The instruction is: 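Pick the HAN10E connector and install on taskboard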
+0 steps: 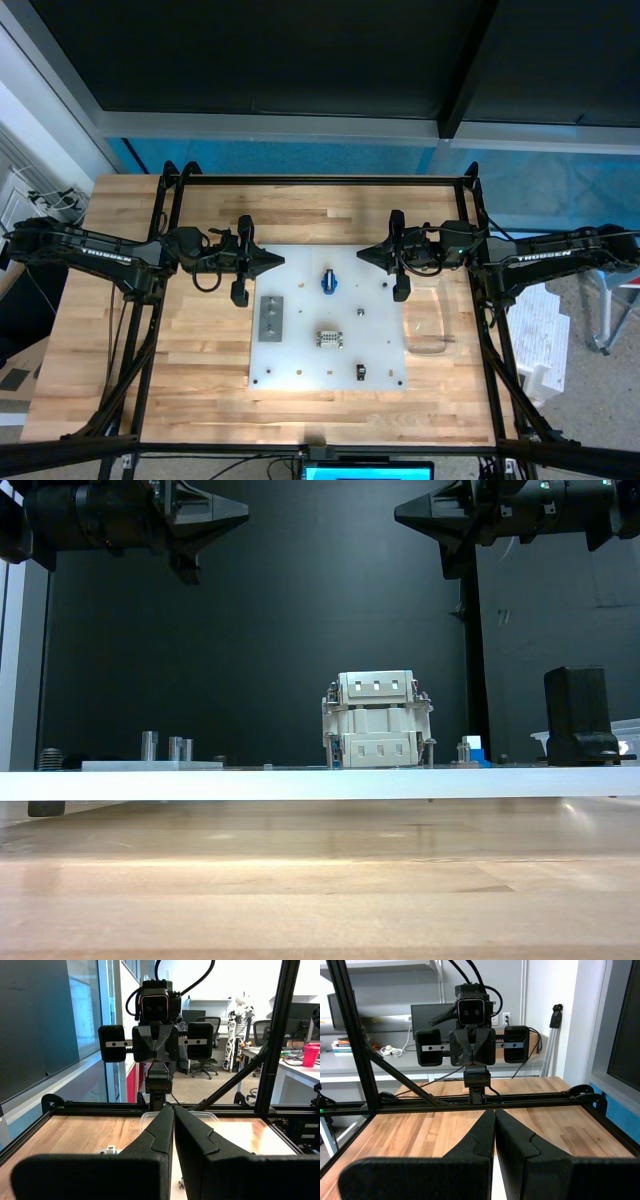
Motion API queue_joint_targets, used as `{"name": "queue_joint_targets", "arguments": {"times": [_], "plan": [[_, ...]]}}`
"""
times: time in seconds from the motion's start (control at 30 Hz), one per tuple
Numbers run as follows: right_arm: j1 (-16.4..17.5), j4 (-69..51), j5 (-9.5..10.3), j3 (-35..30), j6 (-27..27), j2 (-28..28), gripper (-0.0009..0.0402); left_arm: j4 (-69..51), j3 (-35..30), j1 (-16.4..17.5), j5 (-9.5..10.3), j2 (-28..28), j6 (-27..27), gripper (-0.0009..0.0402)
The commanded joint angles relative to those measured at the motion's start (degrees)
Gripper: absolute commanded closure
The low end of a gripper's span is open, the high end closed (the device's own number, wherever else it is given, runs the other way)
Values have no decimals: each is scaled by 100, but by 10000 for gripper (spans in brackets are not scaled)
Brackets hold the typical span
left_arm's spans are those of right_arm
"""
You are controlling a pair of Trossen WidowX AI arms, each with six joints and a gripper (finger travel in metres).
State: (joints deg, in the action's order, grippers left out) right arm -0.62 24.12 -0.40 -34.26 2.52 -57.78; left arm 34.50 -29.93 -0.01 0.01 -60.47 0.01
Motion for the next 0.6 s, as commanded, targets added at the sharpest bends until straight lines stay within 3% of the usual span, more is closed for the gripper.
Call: {"name": "queue_joint_targets", "arguments": {"times": [0.03, 0.6], "plan": [[2, 48, 4, 2, -4, -7, 393, 0, -2, 0, 0, -2, 0, 392], [15, 199, 44, 90, 4, -9, 393, 0, -2, 0, 0, -2, 0, 392]]}}
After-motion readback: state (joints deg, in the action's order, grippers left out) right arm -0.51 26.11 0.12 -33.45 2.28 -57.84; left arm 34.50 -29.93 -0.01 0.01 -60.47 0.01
